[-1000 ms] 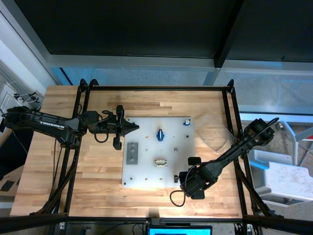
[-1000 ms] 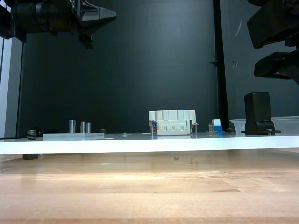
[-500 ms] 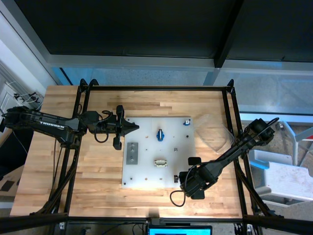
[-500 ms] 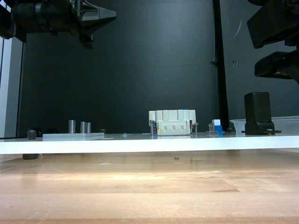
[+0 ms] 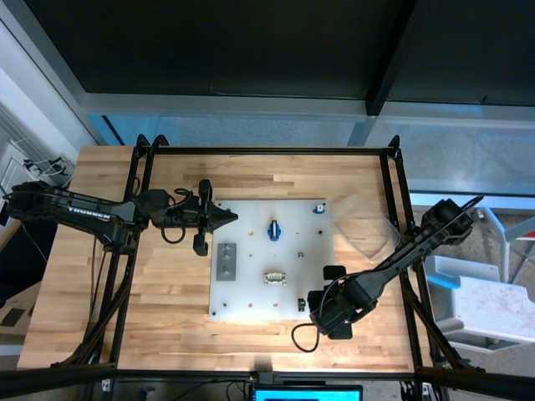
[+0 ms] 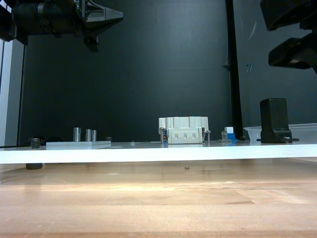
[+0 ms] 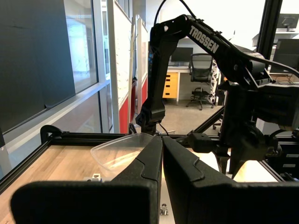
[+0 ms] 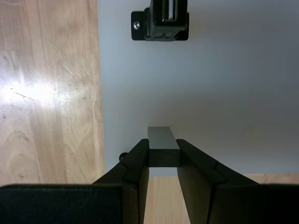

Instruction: Pick the 16mm bar from the taskboard and place it in the container

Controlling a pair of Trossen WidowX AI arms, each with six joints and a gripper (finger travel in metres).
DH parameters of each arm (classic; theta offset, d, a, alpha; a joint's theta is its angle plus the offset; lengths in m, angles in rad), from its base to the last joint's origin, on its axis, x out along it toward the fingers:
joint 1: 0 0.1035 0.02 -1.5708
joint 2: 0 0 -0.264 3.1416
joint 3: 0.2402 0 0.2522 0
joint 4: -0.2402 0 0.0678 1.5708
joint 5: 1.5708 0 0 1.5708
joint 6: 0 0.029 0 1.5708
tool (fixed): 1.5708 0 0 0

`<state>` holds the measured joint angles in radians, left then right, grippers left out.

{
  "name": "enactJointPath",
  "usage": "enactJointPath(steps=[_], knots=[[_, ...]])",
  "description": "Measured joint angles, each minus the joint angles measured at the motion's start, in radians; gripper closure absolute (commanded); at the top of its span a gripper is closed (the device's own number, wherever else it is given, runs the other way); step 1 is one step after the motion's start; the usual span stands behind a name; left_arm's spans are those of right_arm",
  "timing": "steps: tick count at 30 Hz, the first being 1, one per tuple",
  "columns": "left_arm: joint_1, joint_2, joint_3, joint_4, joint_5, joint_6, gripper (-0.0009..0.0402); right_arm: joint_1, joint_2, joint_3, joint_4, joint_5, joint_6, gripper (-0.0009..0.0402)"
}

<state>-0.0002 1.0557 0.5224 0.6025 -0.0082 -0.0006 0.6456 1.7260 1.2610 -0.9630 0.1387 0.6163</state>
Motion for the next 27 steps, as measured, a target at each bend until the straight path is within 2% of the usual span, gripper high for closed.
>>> enactJointPath(steps=[8,18,27], knots=[[0.000,0.000,0.000,0.000,0.000,0.000,0.0393,0.000,-0.043,0.038,-0.051,0.004,0.000,0.0354],[0.000,0.000,0.000,0.000,0.000,0.000,0.0393,-0.026,-0.132,0.142,-0.195,0.003,0.006,0.0354],[0.000,0.000,0.000,0.000,0.000,0.000,0.0393,-0.051,-0.201,0.152,-0.229,0.000,0.005,0.0354]])
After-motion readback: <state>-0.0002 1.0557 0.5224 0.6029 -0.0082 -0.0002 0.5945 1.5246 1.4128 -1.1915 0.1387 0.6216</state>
